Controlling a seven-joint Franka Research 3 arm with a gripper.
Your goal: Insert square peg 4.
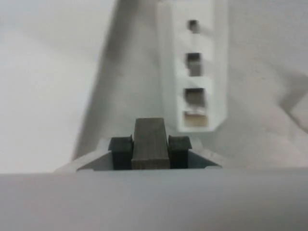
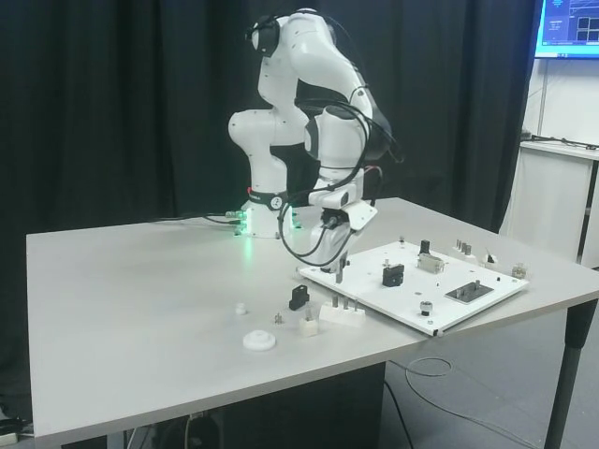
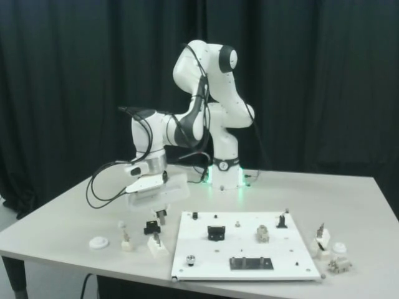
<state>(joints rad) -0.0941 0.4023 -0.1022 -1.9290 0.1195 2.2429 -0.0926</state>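
My gripper (image 1: 150,148) is shut on a dark grey square peg (image 1: 150,139), held between its black fingertips (image 1: 121,147). Just beyond the peg lies a long white block (image 1: 195,72) with a row of several square holes. The three farther holes look dark inside, and the nearest one (image 1: 196,119) looks pale. In the first room view the gripper (image 2: 337,271) hangs a little above the block (image 2: 342,314), near the table's front. The second room view shows the gripper (image 3: 161,218) above the block (image 3: 156,246), just off the white board's left edge.
A white board (image 2: 440,313) carrying several small fixtures lies right beside the block. A black part (image 2: 299,299), a small white piece (image 2: 306,325), a white disc (image 2: 259,341) and a small white ring (image 2: 241,307) lie on the grey table (image 2: 140,299) close by.
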